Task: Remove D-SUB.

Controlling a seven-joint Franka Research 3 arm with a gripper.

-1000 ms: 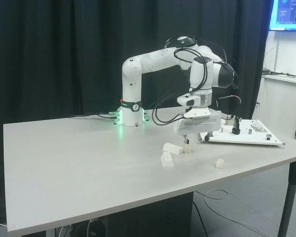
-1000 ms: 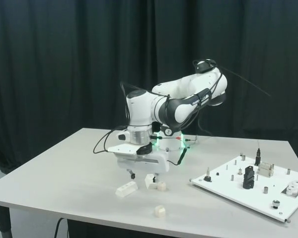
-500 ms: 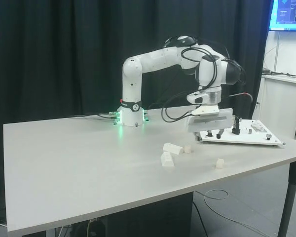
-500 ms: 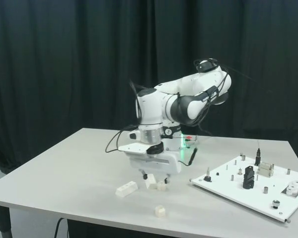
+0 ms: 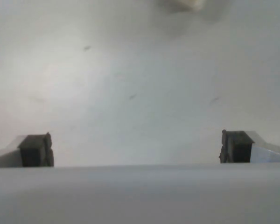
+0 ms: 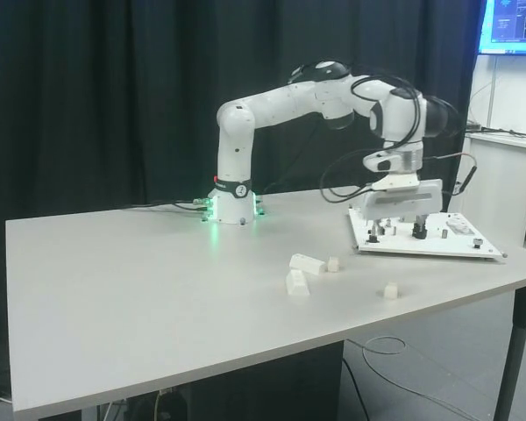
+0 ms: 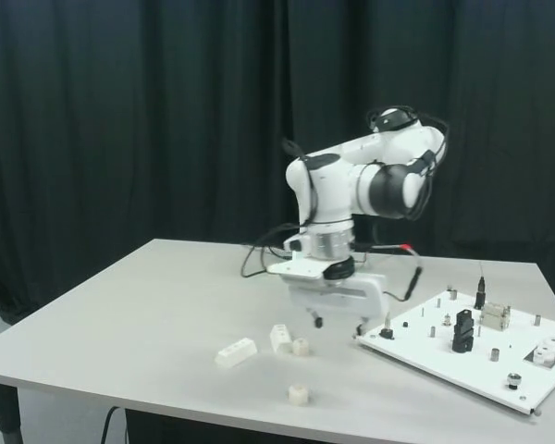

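A white board [image 7: 441, 357] lies at the table's end, carrying small pegs and connectors. On it, a grey metal connector block [image 7: 493, 317], which I take for the D-SUB, sits next to a black part [image 7: 462, 330]; the same block [image 6: 461, 224] shows at the far side of the board [image 6: 456, 249]. My gripper [image 7: 339, 326] hangs open just above the table beside the board's near edge, well short of the block. In the first room view the gripper [image 6: 396, 230] is in front of the board. Between the wrist view's black fingertips [image 5: 35, 149] the gripper [image 5: 135, 148] holds nothing, with bare table below.
Several small white pieces lie loose on the table: a long block [image 7: 235, 351], a shorter block [image 7: 280, 338], a small round piece [image 7: 301, 347] and one [image 7: 298, 394] near the front edge. The arm's base [image 6: 231, 203] with green lights stands at the back.
The arm has swung away from the loose white pieces and risen slightly, carrying the gripper across to the edge of the white board. Nothing was picked up.
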